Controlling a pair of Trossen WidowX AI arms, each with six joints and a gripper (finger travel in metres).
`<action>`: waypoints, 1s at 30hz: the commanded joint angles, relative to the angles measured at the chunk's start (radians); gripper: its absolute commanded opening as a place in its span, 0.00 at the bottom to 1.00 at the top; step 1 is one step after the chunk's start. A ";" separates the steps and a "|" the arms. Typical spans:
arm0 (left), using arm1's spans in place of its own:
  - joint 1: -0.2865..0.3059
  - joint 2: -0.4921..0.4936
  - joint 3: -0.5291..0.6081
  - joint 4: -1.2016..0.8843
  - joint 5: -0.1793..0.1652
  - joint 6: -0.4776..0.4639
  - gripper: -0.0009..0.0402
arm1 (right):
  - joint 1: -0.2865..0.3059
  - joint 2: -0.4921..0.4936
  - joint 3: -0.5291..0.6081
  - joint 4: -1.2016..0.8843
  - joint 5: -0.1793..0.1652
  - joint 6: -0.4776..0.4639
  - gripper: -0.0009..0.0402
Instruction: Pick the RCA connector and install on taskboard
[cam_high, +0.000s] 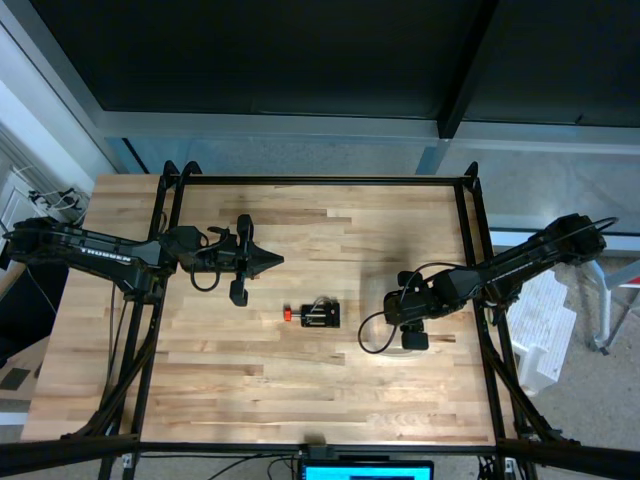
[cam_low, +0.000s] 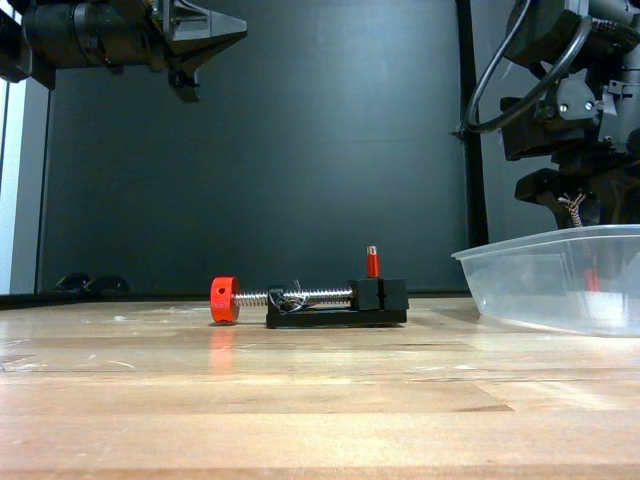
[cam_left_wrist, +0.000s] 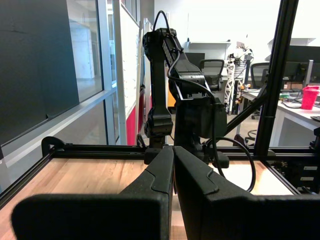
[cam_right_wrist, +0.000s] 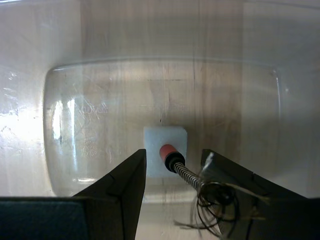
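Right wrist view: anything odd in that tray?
Yes: in the tray, between the right gripper's open jaws, the RCA connector trails a frayed wire tangle. The left gripper hangs shut, up high.

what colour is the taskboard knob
Red-orange knob, clearest in the low view. Left pincer hangs high; right pincer over the tray.
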 joint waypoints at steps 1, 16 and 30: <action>0.000 0.000 0.000 0.000 0.000 0.000 0.02 | 0.000 0.000 -0.002 0.005 0.000 0.000 0.39; 0.000 0.000 0.000 0.000 0.000 0.000 0.02 | 0.000 0.000 -0.019 0.030 0.001 -0.003 0.38; 0.000 0.000 0.000 0.000 0.000 0.000 0.02 | 0.000 0.000 -0.019 0.033 0.001 -0.003 0.30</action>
